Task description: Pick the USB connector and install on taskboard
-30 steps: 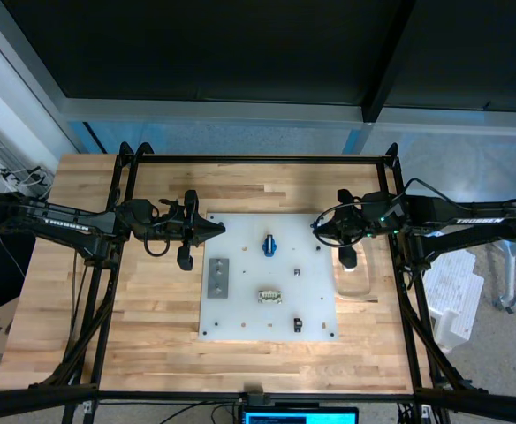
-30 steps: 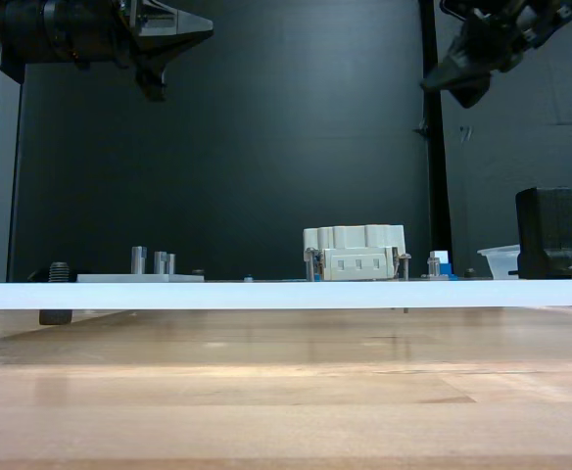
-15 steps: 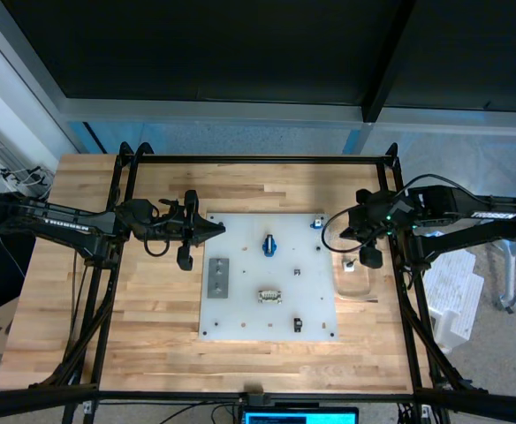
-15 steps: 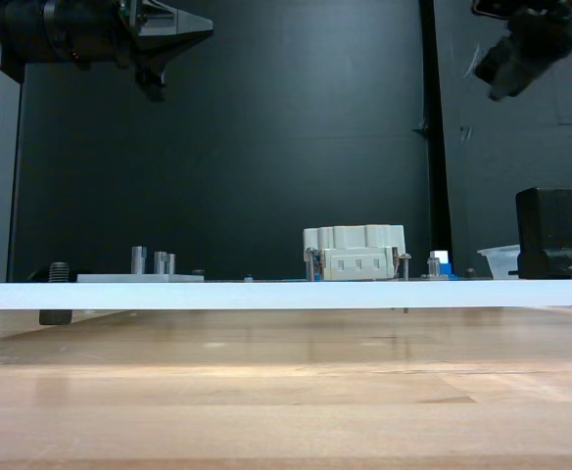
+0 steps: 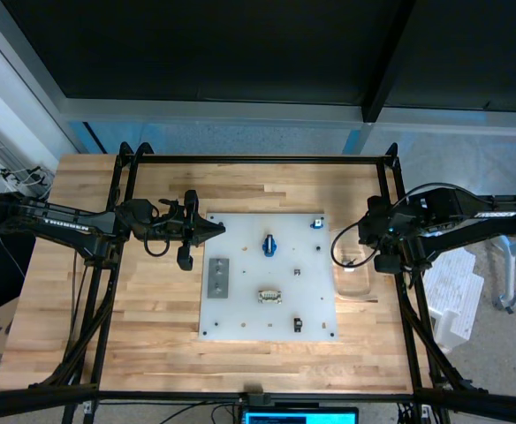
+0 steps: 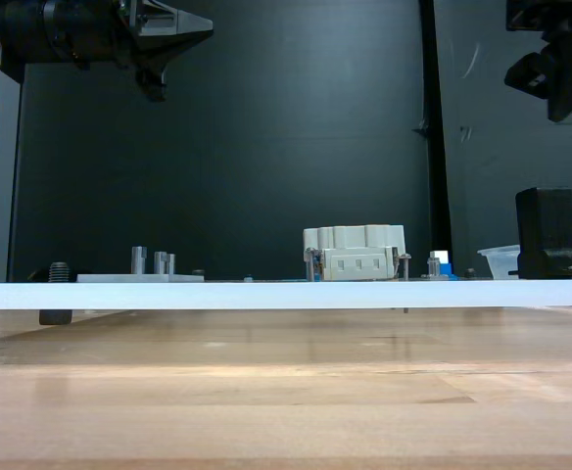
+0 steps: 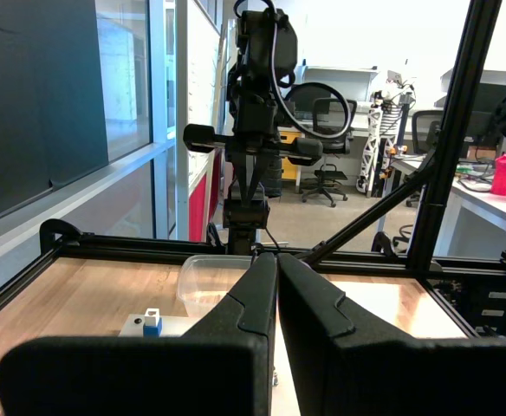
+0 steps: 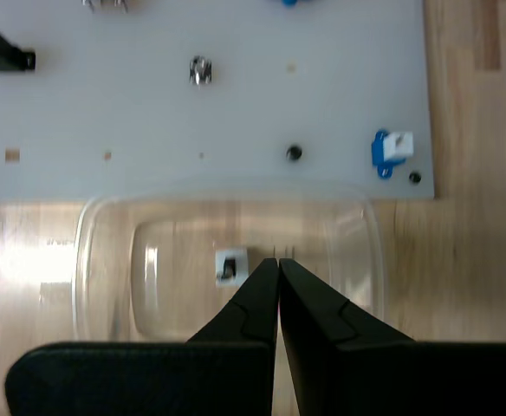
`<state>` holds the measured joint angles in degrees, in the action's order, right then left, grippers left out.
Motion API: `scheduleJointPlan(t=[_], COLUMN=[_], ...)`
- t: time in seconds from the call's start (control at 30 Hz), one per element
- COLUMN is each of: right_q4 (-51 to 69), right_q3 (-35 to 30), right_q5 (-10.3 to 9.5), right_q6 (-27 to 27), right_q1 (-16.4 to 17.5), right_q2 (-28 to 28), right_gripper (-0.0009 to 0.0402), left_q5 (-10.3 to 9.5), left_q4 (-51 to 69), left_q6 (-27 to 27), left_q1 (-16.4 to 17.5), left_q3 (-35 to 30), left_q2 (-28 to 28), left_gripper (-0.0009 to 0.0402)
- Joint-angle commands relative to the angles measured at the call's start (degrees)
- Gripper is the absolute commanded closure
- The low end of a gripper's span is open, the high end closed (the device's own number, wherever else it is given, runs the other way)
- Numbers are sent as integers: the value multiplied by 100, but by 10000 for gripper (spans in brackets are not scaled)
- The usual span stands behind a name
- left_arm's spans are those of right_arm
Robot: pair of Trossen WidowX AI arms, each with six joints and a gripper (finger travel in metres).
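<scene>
The USB connector (image 8: 228, 269) was, as best I could judge, the tiny dark bit showing against a small white square on the floor of the clear tray (image 8: 106, 260). I could not tell the two pieces apart with certainty. The tray sat on the table (image 5: 134, 336) just off the right edge of the taskboard (image 5: 240, 318). The plug lay loose there, not yet picked, and the tray seemed meant to hold it within the right arm's reach.

Closest to the taskboard's near edge stood the small black socket (image 5: 299, 324), probably where the plug belongs. Beyond it came the silver connector (image 5: 269, 296), with the grey block (image 5: 217, 276) toward the left edge. The blue knob (image 5: 269, 245) stood farther on, and a small blue-and-white piece (image 5: 315, 223) sat at the far right corner.

The right tool (image 8: 277, 262) hung above the tray, pointing straight down, its fingers together with nothing between them. Its tips lined up just beside the white square rather than over it, so they would need to part and shift before a descent.

The left tool (image 7: 276, 257) hung level and high near the taskboard's far left corner, fingers together and empty. That placed it out of the way, which suits a one-arm job.
</scene>
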<state>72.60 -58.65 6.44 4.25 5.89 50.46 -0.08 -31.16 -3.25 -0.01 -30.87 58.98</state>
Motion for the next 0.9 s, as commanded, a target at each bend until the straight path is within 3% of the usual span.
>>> scheduleJointPlan(t=[0.03, 0.2, 0.27, 0.63, 0.9], right_q4=[160, 166, 173, -280, -743], right_q3=[85, 402, 540, 1036, 1386], right_q5=[4, 28, 160, 162, 146], right_q6=[164, 339, 424, 446, 446], right_q1=[109, 426, 501, 538, 553], right_q2=[22, 85, 105, 435, 776], right_gripper=[393, 380, 370, 299, 276], left_q5=[2, 2, 2, 2, 2], left_q4=[-2, -2, -2, -2, -2], left_q6=[2, 2, 2, 2, 2], left_q1=[2, 2, 0, 2, 0], left_q3=[0, 0, 0, 0, 0], left_q2=[0, 0, 0, 0, 0], left_gripper=[393, 393, 393, 393, 393])
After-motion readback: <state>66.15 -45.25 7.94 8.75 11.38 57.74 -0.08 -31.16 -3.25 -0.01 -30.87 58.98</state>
